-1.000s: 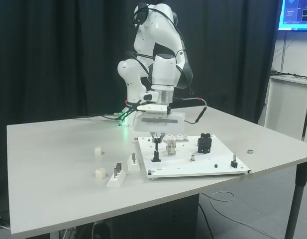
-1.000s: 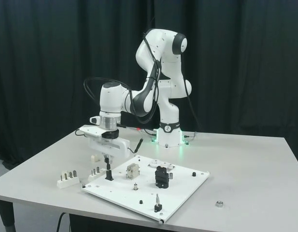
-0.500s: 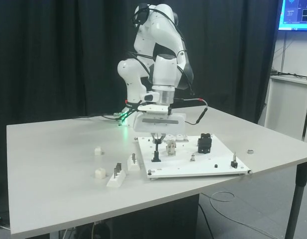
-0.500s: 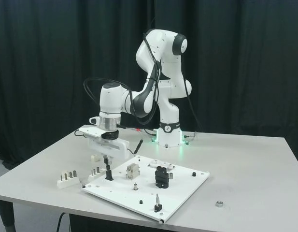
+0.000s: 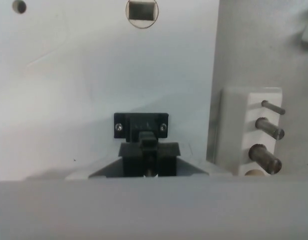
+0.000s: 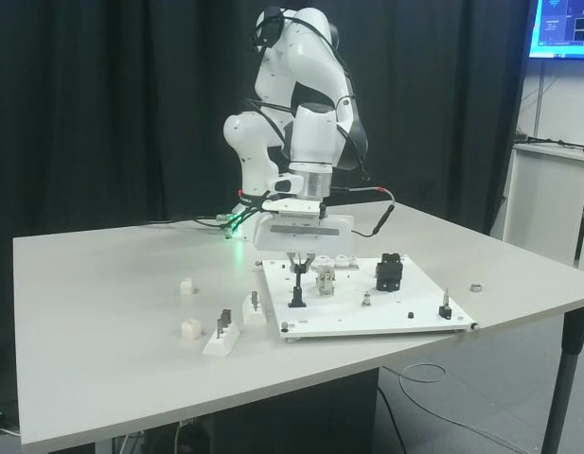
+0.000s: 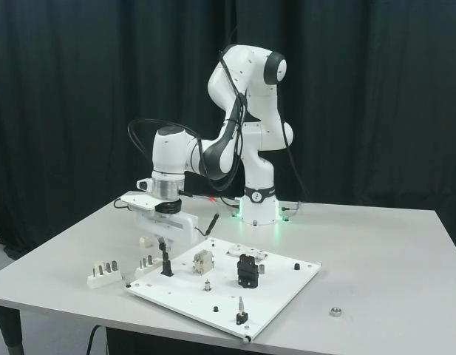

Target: Insert USB.

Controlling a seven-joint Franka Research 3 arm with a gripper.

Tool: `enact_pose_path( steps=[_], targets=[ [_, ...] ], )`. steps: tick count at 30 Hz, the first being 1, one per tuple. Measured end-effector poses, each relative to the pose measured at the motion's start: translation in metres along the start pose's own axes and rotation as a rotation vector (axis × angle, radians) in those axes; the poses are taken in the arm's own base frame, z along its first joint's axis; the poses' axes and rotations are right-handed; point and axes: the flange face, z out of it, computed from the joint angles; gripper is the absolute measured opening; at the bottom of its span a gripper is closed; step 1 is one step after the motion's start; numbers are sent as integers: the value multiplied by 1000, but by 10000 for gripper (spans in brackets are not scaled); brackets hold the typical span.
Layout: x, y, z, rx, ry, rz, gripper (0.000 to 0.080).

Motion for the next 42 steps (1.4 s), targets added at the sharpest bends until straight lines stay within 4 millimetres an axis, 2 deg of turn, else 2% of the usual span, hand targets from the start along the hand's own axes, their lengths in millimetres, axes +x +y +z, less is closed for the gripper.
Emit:
enact_pose_path(
  steps=[42],
  targets=[
    [-2, 2, 1, -18, -27, -9, 55]
  ],
)
